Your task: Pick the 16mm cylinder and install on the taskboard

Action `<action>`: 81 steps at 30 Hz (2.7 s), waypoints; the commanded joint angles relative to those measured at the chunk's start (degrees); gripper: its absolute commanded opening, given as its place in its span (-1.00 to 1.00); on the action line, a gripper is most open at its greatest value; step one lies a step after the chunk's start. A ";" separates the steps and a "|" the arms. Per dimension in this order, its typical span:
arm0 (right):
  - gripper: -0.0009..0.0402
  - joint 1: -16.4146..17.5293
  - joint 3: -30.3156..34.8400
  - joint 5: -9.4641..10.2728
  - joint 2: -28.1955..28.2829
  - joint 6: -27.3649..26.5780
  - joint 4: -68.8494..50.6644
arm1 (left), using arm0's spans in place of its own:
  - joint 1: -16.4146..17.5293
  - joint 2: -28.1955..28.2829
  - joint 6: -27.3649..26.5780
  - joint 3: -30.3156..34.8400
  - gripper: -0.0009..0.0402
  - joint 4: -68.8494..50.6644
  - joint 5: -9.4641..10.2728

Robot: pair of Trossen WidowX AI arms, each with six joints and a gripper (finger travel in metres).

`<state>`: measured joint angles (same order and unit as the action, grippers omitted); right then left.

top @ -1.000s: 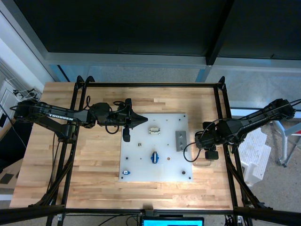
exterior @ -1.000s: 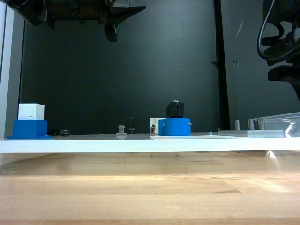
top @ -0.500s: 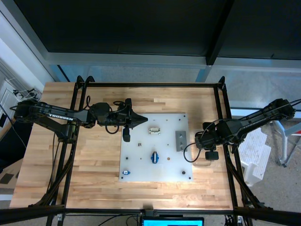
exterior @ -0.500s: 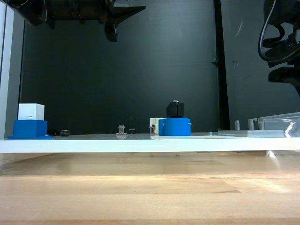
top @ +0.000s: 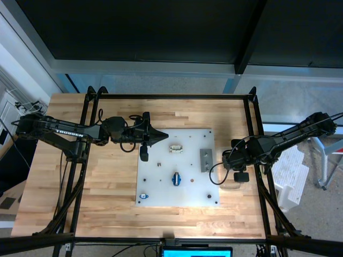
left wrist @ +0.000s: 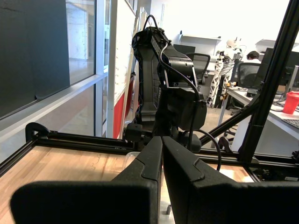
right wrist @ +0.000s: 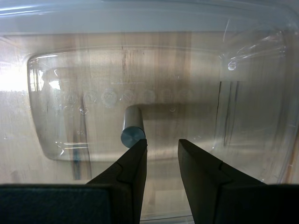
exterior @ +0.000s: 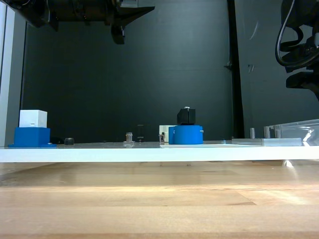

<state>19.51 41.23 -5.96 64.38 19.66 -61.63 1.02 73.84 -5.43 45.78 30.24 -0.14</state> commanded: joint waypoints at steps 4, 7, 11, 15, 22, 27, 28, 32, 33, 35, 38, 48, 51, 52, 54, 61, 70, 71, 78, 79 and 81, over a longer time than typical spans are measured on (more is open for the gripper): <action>-0.55 0.13 0.02 0.02 0.02 0.04 0.70 | 0.02 0.02 0.00 0.02 -0.96 0.02 -0.02; -0.54 0.31 0.02 0.02 0.02 0.04 0.74 | 0.02 0.02 0.00 0.02 -0.96 0.00 -0.02; -0.49 0.83 0.02 0.17 0.02 0.04 0.81 | 0.00 0.02 0.00 0.02 -0.96 0.02 -0.02; -0.46 1.27 0.00 0.20 0.02 0.07 0.83 | 0.02 0.02 0.00 0.02 -0.96 0.00 -0.02; -0.49 1.53 -0.24 1.16 0.02 0.46 0.96 | 0.02 0.02 0.00 0.02 -0.96 0.02 -0.02; -0.53 2.69 -0.33 1.49 0.02 0.61 1.07 | 0.00 0.02 0.00 0.02 -0.96 0.02 -0.02; -0.54 2.91 -0.26 1.49 0.02 0.66 1.07 | 0.00 0.02 0.00 0.02 -0.96 0.00 -0.02; -0.53 3.32 -0.28 1.46 0.02 0.94 1.09 | 0.00 0.02 0.00 0.02 -0.96 0.02 -0.02; -0.54 3.39 -0.28 1.46 0.02 0.94 1.11 | 0.00 0.02 0.00 0.02 -0.96 0.02 -0.02; -0.54 3.41 -0.28 1.46 0.02 0.94 1.11 | 0.00 0.02 0.00 0.02 -0.96 0.02 -0.02; -0.54 3.50 -0.28 1.46 0.02 0.96 1.18 | 0.00 0.02 0.00 0.02 -0.96 0.02 -0.02; -0.54 3.80 -0.37 1.46 0.02 0.92 1.29 | 0.00 0.02 0.00 0.02 -0.96 0.02 -0.02; -0.54 3.89 -0.37 1.49 0.02 0.92 1.29 | 0.00 0.02 0.00 0.02 -0.96 0.02 -0.02; -0.53 3.91 -0.37 1.49 0.02 0.92 1.31 | 0.00 0.02 0.00 0.02 -0.96 0.02 -0.02; -0.53 4.02 -0.37 1.46 0.02 0.92 1.31 | 0.02 0.02 0.00 0.02 -0.96 0.02 -0.02; -0.54 4.15 -0.39 1.46 0.02 0.96 1.40 | 0.00 0.02 0.00 0.02 -0.96 0.00 -0.02; -0.54 4.35 -0.55 1.49 1.79 0.90 1.90 | 0.00 0.02 0.00 0.02 -0.96 0.02 -0.02; -0.54 4.37 -0.55 1.49 2.05 0.90 1.90 | 0.02 0.02 0.00 0.02 -0.96 0.00 -0.02; -0.61 4.48 -0.42 1.49 2.40 0.94 1.97 | 0.00 0.02 0.00 0.02 -0.96 0.00 -0.02; -0.64 4.50 -0.39 1.49 2.40 0.92 1.97 | 0.00 0.02 0.00 0.02 -0.96 0.02 -0.02; -0.71 4.52 -0.42 1.49 2.40 0.90 1.95 | 0.00 0.02 0.00 0.02 -0.96 0.02 -0.02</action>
<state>24.01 40.71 -4.47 66.76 20.58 -59.66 1.02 73.87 -5.45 45.78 30.24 -0.16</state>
